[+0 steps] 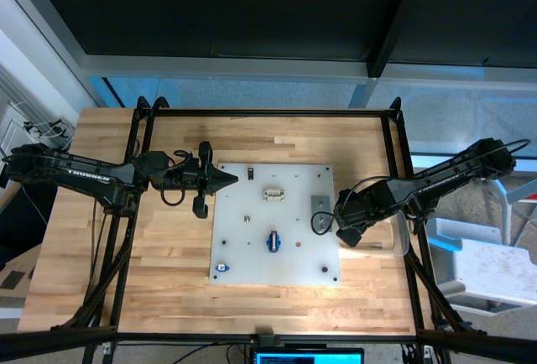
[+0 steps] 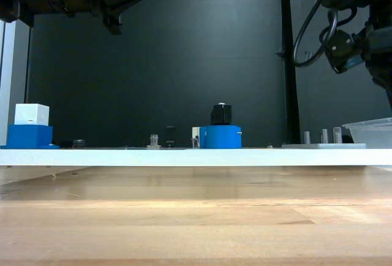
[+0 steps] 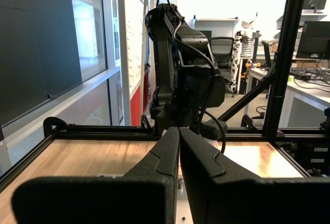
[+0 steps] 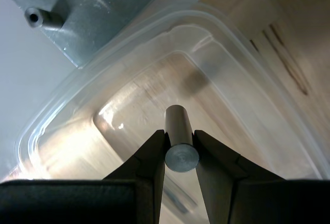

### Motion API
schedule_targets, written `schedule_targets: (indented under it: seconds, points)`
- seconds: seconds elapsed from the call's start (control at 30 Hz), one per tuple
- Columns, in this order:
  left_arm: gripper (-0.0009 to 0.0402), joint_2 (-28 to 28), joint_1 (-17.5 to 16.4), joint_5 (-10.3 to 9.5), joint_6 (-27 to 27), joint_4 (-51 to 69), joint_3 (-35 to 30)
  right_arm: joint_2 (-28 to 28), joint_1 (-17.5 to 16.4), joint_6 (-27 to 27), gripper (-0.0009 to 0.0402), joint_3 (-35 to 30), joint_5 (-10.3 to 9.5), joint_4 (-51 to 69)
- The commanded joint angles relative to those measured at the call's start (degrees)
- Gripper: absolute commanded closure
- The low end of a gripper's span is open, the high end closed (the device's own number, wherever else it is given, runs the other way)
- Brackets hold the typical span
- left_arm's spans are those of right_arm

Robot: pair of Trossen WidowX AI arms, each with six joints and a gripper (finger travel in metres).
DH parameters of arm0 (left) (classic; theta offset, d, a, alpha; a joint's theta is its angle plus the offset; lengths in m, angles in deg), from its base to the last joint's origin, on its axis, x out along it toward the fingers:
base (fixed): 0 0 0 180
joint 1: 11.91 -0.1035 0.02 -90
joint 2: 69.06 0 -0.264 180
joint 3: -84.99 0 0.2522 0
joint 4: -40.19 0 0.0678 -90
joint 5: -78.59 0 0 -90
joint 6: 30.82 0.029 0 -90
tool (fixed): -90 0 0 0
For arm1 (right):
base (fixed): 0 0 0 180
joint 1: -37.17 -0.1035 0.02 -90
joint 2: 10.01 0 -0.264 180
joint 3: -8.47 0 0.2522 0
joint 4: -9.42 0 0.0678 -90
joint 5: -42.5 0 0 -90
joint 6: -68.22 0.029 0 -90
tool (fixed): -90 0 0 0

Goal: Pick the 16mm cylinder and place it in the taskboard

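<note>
Right gripper [image 4: 180, 144] pinches the short grey metal 16mm cylinder [image 4: 179, 125] above a clear plastic bin [image 4: 129, 92].
Seen only from its wrist; left gripper [image 1: 228, 178], pressed together, hovers at the left edge of the white square taskboard [image 1: 252, 247].

grey 16mm cylinder [image 4: 180, 131] pinched in right gripper [image 4: 180, 134] above bin [image 4: 103, 64], white taskboard [image 1: 252, 251] flat on table [image 1: 168, 297]

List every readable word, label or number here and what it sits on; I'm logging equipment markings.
"TROSSEN": white letters on the left arm's black link, faint.
Screen at the high view's bottom edge: text too small to read.
Nothing on the left gripper, jaws shut over the white square taskboard's edge, or the right gripper, jaws clamping the small grey 16mm cylinder above the clear plastic bin.
</note>
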Motion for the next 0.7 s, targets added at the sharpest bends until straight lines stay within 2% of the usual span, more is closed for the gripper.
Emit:
schedule_targets:
  seconds: [0.03,0.7]
  points:
    - [0.0393,0.00,0.00,0.00,0.02,0.00,0.00,0.46,0.02,-1.81,0.0350,-1.84,0.26,2.38]
    - [0.0393,0.00,0.00,0.00,0.00,0.00,0.00,0.76,0.11,-16.68,0.0350,-15.58,0.55,16.09]
